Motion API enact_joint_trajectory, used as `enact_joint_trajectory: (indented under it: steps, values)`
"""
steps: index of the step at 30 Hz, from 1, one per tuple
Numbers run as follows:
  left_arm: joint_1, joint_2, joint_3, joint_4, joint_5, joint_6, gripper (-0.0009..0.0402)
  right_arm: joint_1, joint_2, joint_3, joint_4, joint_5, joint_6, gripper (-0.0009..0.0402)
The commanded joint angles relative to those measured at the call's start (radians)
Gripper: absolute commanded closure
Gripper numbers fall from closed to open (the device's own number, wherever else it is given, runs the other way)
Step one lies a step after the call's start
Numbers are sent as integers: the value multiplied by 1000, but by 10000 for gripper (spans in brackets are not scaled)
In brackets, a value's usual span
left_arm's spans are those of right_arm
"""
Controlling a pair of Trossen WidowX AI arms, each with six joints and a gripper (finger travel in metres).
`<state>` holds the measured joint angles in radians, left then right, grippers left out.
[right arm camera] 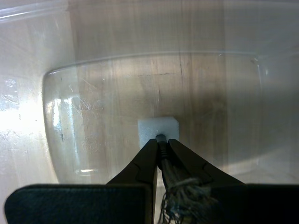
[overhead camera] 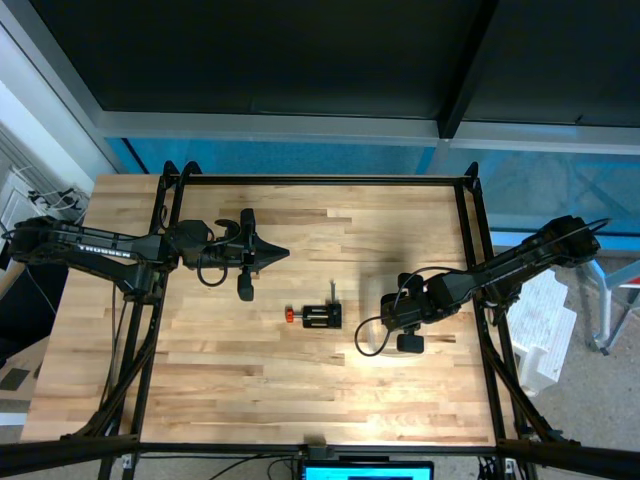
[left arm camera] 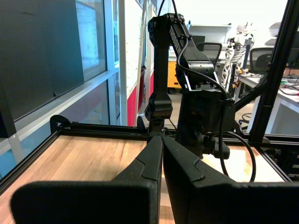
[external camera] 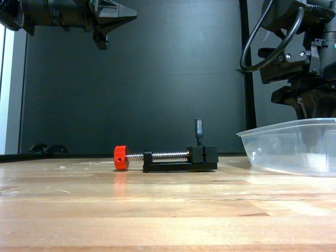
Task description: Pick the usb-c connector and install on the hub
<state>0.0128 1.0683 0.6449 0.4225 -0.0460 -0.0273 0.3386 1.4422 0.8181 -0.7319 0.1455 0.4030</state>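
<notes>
- Right gripper point(right arm camera: 161, 145) is clamped on the tiny dark-grey metallic usb-c connector point(right arm camera: 161, 138), inside the clear plastic tray point(right arm camera: 56, 116), by a pale whitish square piece point(right arm camera: 159, 126).
- The pick looks nearly done; lifting out and installing remain.
- The small black rectangular hub point(overhead camera: 320, 317) with its orange-red cap sits at the centre of the high view, well apart.
- Left gripper point(overhead camera: 278, 254), fingers together, hangs at upper left.

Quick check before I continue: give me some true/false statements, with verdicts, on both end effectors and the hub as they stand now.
1. The left end effector is shut and held high, away from the hub. True.
2. The right end effector hangs over the hub. False: it is at the clear tray, on the right arm's side of the hub.
3. The right end effector is shut on the usb-c connector. True.
4. The hub's orange-red cap points toward the right arm. False: it points toward the left arm.
5. The pale square piece lies in the tray. True.
</notes>
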Motion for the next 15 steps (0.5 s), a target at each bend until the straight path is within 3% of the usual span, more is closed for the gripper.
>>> enact_joint_trajectory:
  steps: [1, 15]
  values:
    - [0, 0, 0, 0, 0, 0, 393, 0, 0, 0, 2, 0, 0, 387]
    - [0, 0, 0, 0, 0, 0, 393, 2, -28, 0, -6, 1, -5, 393]
